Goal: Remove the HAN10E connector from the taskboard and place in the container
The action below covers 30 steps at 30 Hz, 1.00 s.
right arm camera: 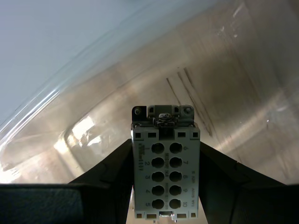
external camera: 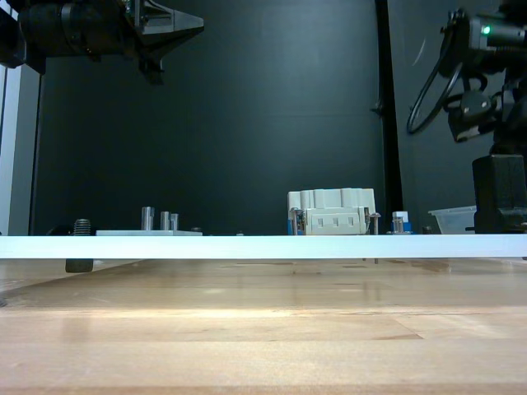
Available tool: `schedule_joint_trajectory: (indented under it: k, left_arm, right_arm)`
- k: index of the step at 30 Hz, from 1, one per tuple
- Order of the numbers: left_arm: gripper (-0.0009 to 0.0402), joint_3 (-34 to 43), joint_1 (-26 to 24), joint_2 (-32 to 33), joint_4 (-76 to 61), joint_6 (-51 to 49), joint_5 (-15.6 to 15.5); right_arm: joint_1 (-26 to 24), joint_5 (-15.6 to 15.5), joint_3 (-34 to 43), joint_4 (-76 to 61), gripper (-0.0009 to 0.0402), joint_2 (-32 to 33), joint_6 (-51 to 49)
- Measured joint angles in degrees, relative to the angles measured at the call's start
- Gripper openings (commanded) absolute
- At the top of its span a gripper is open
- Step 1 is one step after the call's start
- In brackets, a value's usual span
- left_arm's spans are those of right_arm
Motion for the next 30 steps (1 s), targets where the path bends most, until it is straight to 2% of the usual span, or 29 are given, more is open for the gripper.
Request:
schedule_joint_trajectory:
  k: [4,8,13,21,24,27,30]
  left_arm:
    - [0.0,0.0,0.0,0.0,0.0,0.0,0.0]
    - [0.0,0.0,0.0,0.0,0.0,0.0,0.0]
    - [0.0,0.0,0.0,0.0,0.0,0.0,0.0]
    - [0.0,0.0,0.0,0.0,0.0,0.0,0.0]
    - [0.0,0.0,0.0,0.0,0.0,0.0,0.0]
    - [0.0,0.0,0.0,0.0,0.0,0.0,0.0]
    - [0.0,0.0,0.0,0.0,0.0,0.0,0.0]
  right_arm:
    - [0.0,1.0,-2.3,4.0,0.002,1.8,1.7]
    - [-0.1,1.3,-4.7,6.7,0.0051,3.0,2.2]
    - [-0.1,0.9,-7.3,10.0,0.0107,3.7,3.2]
    - [0.0,0.6,-7.4,10.5,0.0216,3.8,4.4]
    - [0.0,-1.5,-7.0,10.4,0.0254,3.8,4.5]
    - [0.0,-2.3,-6.0,9.6,0.0285,3.8,4.5]
    - [0.0,-1.6,-4.1,7.8,0.0305,3.8,4.4]
